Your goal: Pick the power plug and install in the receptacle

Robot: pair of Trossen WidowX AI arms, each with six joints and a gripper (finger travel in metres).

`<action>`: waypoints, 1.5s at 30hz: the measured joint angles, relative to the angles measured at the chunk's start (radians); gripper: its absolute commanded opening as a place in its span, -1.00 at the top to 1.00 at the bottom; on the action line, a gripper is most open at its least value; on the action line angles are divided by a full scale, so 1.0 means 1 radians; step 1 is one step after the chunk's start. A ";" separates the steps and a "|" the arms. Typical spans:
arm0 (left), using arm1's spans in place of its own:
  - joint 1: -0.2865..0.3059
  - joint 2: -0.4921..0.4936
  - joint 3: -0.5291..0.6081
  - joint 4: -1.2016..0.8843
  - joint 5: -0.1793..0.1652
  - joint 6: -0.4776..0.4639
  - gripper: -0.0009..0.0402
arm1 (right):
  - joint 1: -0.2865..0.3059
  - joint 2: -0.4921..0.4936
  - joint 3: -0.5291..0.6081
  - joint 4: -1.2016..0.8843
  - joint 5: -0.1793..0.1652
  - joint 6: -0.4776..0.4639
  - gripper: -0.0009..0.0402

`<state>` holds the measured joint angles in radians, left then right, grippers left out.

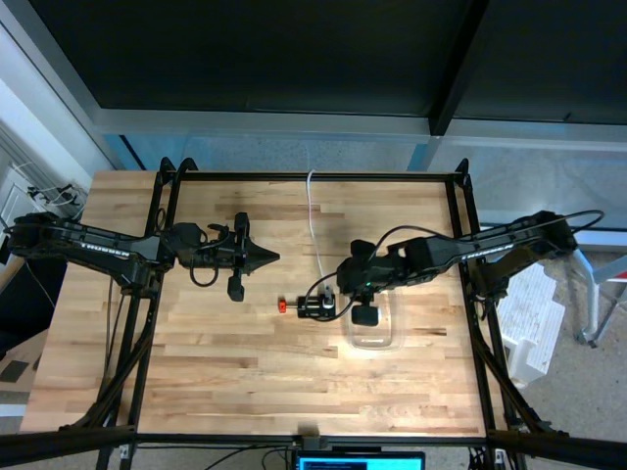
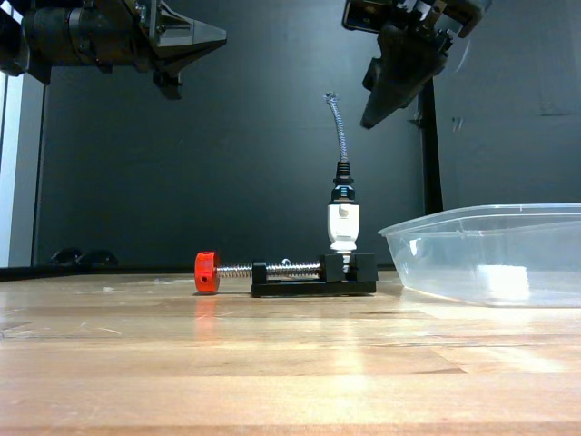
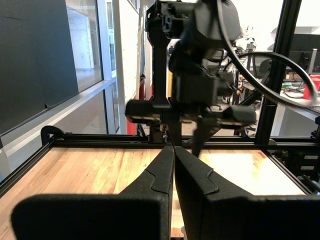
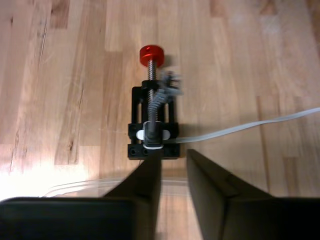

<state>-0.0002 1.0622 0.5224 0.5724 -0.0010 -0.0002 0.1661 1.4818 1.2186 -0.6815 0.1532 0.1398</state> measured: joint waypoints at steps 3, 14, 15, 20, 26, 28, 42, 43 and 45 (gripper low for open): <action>0.000 0.000 0.000 0.000 0.000 0.000 0.96 | -0.019 -0.072 -0.043 0.061 -0.012 -0.003 0.91; 0.000 0.000 0.000 0.000 0.000 0.000 0.96 | -0.117 -0.273 -0.312 0.537 -0.089 -0.051 0.95; 0.000 0.000 0.000 0.000 0.000 0.000 0.96 | -0.124 -0.284 -0.341 0.598 -0.097 -0.053 0.96; 0.000 0.000 0.000 0.000 0.000 0.000 0.96 | -0.136 -0.332 -0.454 0.842 -0.105 -0.056 0.96; 0.000 0.000 0.000 0.000 0.000 0.000 0.96 | -0.147 -0.383 -0.542 0.995 -0.104 -0.056 0.96; 0.000 0.000 0.000 0.000 0.000 0.000 0.96 | -0.151 -0.399 -0.564 1.025 -0.103 -0.061 0.96; 0.000 0.000 0.000 0.000 0.000 0.000 0.96 | -0.156 -0.427 -0.686 1.270 -0.094 -0.108 0.96; 0.000 0.000 0.000 0.000 0.000 0.000 0.96 | -0.156 -0.428 -0.688 1.269 -0.094 -0.108 0.96; 0.000 0.000 0.000 0.000 0.000 0.000 0.96 | -0.156 -0.428 -0.688 1.264 -0.094 -0.108 0.96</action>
